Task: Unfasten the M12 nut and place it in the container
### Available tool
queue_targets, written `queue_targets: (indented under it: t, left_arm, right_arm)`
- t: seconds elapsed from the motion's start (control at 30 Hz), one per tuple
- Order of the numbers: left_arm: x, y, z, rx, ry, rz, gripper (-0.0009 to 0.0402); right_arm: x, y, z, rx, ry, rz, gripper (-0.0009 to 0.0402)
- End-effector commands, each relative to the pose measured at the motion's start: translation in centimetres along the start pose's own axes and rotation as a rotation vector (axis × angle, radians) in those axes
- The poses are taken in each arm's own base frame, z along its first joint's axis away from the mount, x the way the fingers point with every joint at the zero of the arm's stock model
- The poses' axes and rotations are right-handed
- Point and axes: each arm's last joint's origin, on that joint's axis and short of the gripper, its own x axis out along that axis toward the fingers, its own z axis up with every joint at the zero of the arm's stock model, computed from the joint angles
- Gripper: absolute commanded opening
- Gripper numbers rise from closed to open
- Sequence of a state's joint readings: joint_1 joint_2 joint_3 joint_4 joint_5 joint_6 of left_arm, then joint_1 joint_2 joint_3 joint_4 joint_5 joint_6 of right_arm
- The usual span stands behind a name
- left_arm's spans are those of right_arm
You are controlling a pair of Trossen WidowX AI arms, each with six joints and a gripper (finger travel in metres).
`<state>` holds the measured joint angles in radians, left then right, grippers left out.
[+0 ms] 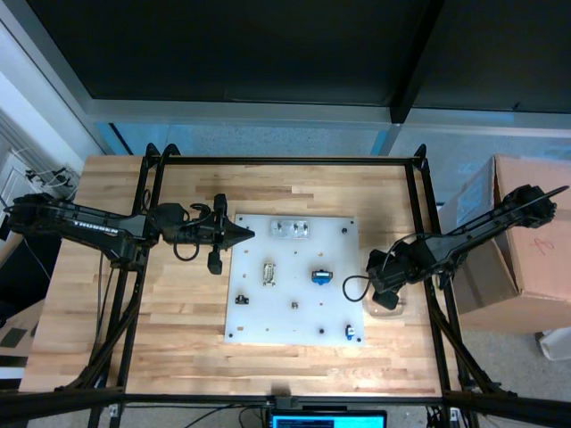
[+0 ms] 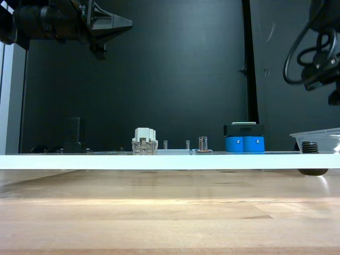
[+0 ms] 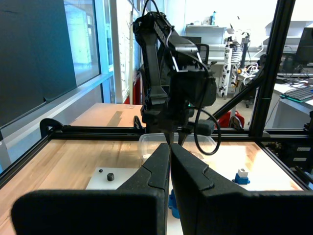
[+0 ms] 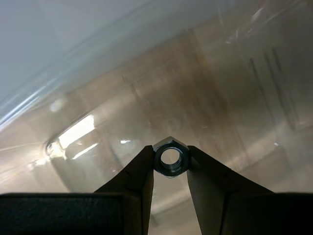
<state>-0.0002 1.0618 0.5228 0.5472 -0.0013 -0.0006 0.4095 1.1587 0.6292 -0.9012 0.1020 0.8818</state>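
One silver nut [image 4: 170, 162] tight in right gripper [image 4: 170, 155] jaws over one clear container [image 2: 323, 134]; left gripper [image 1: 243, 234] jaws together, empty, over board [image 1: 268, 312].

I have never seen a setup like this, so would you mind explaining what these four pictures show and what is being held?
These are two robot arms at a wooden table, either side of a white board of small parts. One picture looks down from above, one looks level along the tabletop, and two come from cameras on the arms' wrists. The left gripper hangs above the board's left edge, its fingers shut on nothing. The right gripper is off the board's right side, over a clear container, its fingers shut on a small silver nut. The black ribbed stud on the board stands bare.
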Motion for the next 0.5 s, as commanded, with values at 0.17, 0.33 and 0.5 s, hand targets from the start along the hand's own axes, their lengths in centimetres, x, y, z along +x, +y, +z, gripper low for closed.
queue_targets:
  t: [0.17,0.33,0.5]
  left_arm:
    - [0.01,0.00,0.00,0.000,0.000,0.000,0.0000]
    - [0.01,0.01,0.00,0.000,0.000,0.000,0.0000]
    - [0.01,0.00,0.00,0.000,0.000,0.000,0.0000]
  right_arm:
    - [1.41,-0.18,-0.40,0.023,0.001,-0.001,0.0055]
    - [1.47,-0.21,-0.44,0.021,0.001,-0.003,0.0150]
    - [1.03,-0.16,-0.37,0.010,0.007,0.003,0.0230]
